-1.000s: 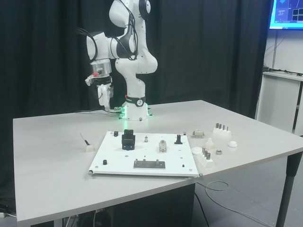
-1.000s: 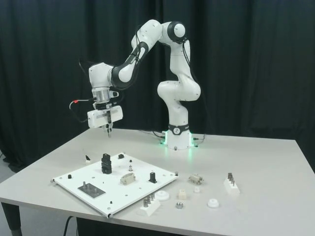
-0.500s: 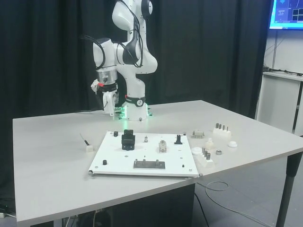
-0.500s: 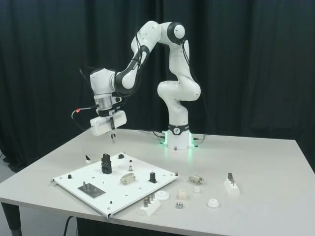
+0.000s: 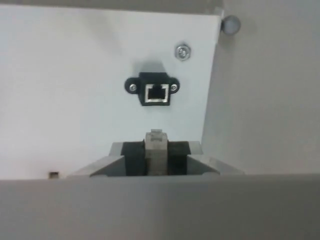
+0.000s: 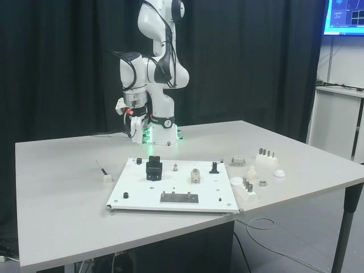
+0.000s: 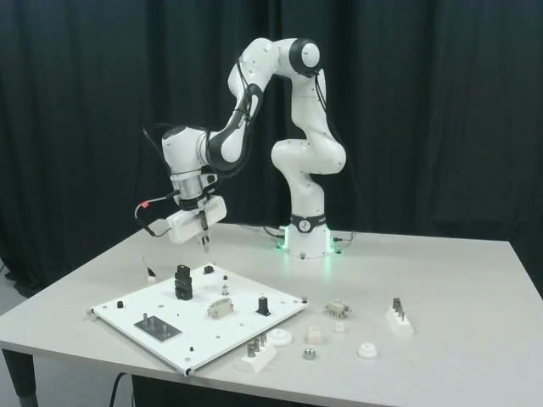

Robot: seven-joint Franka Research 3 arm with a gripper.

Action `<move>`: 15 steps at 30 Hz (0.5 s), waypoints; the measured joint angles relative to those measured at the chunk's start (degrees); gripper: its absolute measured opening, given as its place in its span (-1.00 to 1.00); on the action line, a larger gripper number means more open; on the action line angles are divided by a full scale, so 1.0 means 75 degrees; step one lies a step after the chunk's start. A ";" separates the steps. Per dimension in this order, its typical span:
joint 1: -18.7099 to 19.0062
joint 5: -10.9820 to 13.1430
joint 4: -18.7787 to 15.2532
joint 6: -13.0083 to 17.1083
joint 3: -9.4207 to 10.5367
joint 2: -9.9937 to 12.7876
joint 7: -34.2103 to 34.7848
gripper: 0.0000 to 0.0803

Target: Insert Ethernet.

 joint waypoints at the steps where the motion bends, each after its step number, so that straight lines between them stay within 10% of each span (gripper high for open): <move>1: 0.0000 -0.0060 -0.0013 -0.0004 0.0017 0.0000 0.0047 -0.78; 15: 0.0073 -0.0612 -0.0055 0.0006 0.0073 0.0000 0.0543 -0.78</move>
